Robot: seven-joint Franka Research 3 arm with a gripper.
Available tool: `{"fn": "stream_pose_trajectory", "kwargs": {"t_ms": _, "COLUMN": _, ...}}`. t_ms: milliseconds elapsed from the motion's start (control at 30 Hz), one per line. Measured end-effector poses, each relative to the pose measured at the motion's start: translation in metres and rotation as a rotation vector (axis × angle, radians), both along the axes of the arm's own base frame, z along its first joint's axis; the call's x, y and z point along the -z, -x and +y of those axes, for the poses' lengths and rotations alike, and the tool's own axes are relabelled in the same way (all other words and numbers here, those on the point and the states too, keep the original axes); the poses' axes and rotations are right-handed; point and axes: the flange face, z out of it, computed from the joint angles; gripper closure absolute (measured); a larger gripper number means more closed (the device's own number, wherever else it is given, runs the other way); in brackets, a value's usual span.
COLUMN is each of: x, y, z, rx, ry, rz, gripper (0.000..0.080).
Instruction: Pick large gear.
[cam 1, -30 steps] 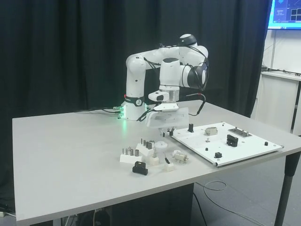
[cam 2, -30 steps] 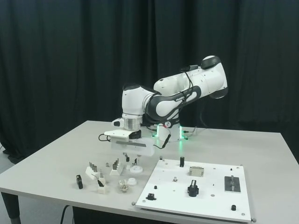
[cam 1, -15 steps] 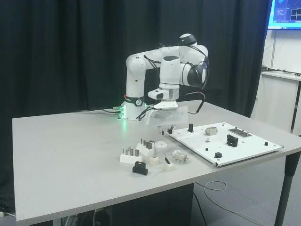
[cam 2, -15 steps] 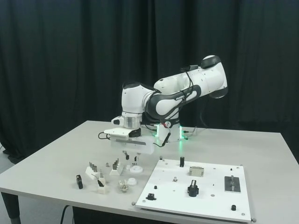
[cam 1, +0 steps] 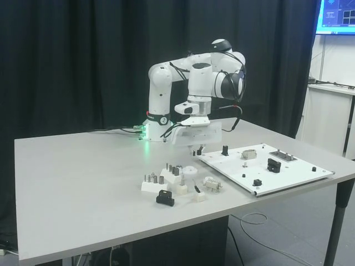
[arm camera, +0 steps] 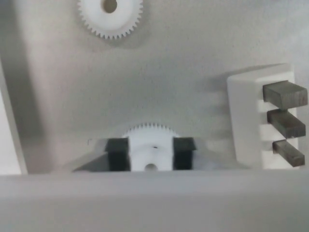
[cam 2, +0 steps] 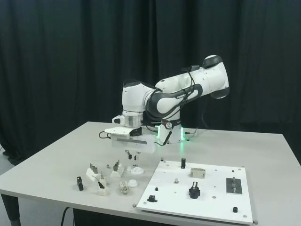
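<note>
**Hand closed on a white gear above the tabletop**

Wrist view, in order. A loose white gear [arm camera: 110, 17] lies flat on the grey tabletop [arm camera: 193, 43], with its centre hole and fine teeth facing up. The hand [arm camera: 150, 157] is narrowed onto a second white gear [arm camera: 149, 137], whose body sits between the two black pads [arm camera: 117, 153], one on each flank. Its toothed rim shows above and past them. A white block [arm camera: 246, 116] carrying three grey pegs [arm camera: 285, 94] stands apart from both gears.

In the first room view the hand [cam 1: 197, 148] hangs clear above the tabletop, between the cluster of small parts and the white board [cam 1: 277, 169].

The held gear is nearer the camera, yet it looks no wider than the loose one. Whether the hand has the large gear is therefore doubtful, and the loose gear may be the larger of the two.

Handling, as a judgement. Both gears appear to be moulded plastic, so they are probably light, rigid and smooth. They will not deform under the pads, but they could slip or pivot if held off-centre. The teeth are fine and are the most easily damaged part. The safest hold is across the full width through the centre hole, with the pads square to the rim and only modest force.
</note>
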Motion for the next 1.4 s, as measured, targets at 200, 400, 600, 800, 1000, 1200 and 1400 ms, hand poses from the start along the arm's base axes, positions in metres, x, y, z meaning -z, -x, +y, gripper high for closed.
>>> {"fn": "stream_pose_trajectory", "kwargs": {"t_ms": 200, "x": -0.002, "y": 0.001, "z": -0.001, "rx": 0.003, "ry": -0.003, "rz": 0.004, "gripper": 0.0609}}
{"fn": "stream_pose_trajectory", "kwargs": {"t_ms": 400, "x": -0.003, "y": 0.002, "z": -0.002, "rx": 0.004, "ry": -0.003, "rz": 0.005, "gripper": 0.0789}}
{"fn": "stream_pose_trajectory", "kwargs": {"t_ms": 600, "x": -0.005, "y": 0.002, "z": -0.003, "rx": 0.005, "ry": -0.002, "rz": 0.005, "gripper": 0.0800}}
{"fn": "stream_pose_trajectory", "kwargs": {"t_ms": 800, "x": -0.006, "y": 0.002, "z": -0.003, "rx": 0.005, "ry": -0.001, "rz": 0.007, "gripper": 0.0800}}
{"fn": "stream_pose_trajectory", "kwargs": {"t_ms": 1000, "x": -0.005, "y": 0.005, "z": -0.004, "rx": 0.003, "ry": -0.001, "rz": 0.024, "gripper": 0.0659}}
{"fn": "stream_pose_trajectory", "kwargs": {"t_ms": 1200, "x": -0.002, "y": 0.010, "z": -0.006, "rx": 0.000, "ry": -0.003, "rz": 0.044, "gripper": 0.0349}}
{"fn": "stream_pose_trajectory", "kwargs": {"t_ms": 1400, "x": 0.005, "y": 0.017, "z": -0.009, "rx": -0.023, "ry": -0.009, "rz": 0.060, "gripper": 0.0349}}
